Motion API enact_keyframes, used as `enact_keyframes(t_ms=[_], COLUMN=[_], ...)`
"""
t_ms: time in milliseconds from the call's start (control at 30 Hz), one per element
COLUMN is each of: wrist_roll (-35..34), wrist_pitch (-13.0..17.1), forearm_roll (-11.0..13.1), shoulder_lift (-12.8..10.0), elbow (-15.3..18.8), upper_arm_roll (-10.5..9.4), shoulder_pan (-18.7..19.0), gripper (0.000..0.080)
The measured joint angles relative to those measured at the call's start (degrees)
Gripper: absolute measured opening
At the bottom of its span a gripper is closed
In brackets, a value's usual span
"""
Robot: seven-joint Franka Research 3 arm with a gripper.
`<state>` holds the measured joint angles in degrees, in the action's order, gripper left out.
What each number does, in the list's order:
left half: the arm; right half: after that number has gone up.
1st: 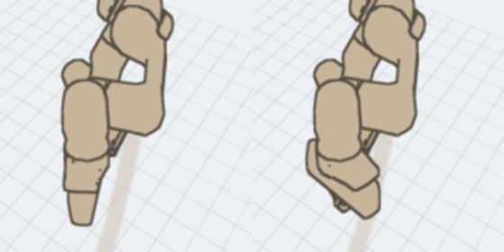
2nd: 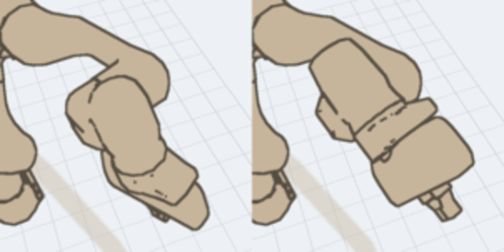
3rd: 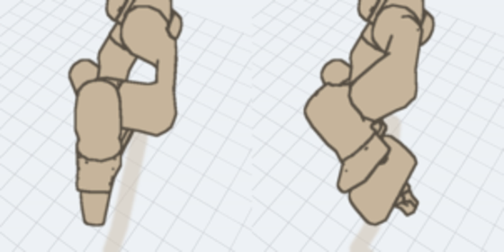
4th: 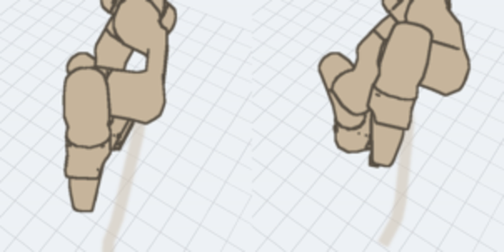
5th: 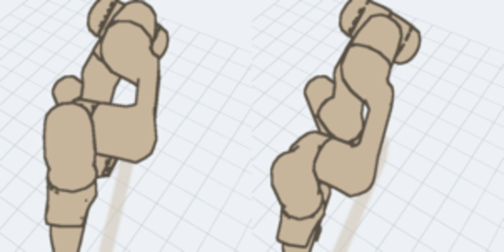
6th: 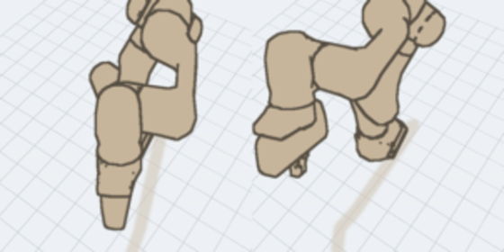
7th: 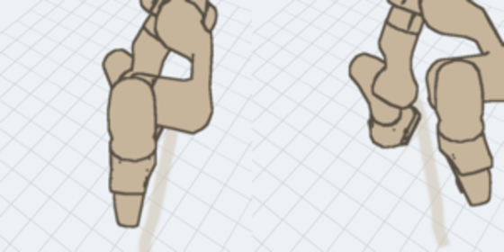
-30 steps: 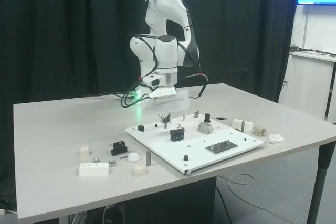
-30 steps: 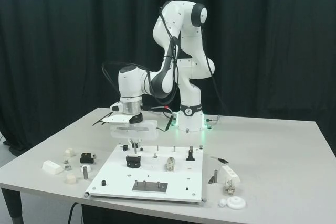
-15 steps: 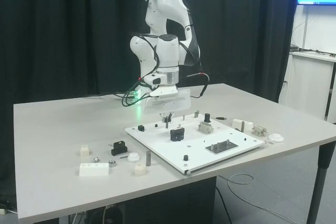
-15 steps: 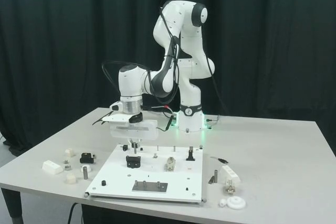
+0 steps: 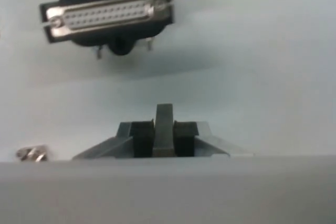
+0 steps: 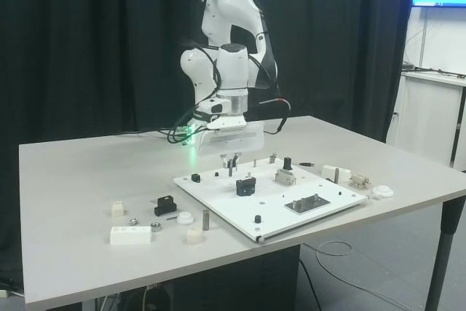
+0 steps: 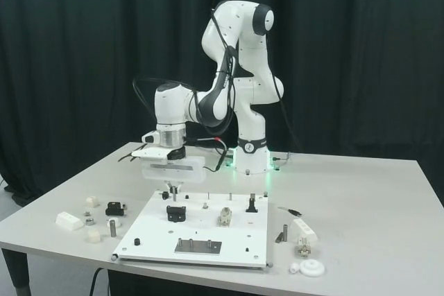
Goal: Place square peg 2.
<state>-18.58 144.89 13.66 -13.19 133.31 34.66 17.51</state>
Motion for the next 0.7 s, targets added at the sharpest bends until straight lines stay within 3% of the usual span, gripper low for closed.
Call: enact_keyframes(t_ms=[367,700], wrist_roll=[0.4,5.0], wrist_pitch=[0.1,0.5], forearm_roll=[-4.0,-4.3], shoulder_lift=[-0.7,-4.3], elbow=[-3.2,-7.2], upper_arm_roll=[3.47,4.66], shoulder_pan=[-0.6,-4.0], gripper=[0.0076,0.0075])
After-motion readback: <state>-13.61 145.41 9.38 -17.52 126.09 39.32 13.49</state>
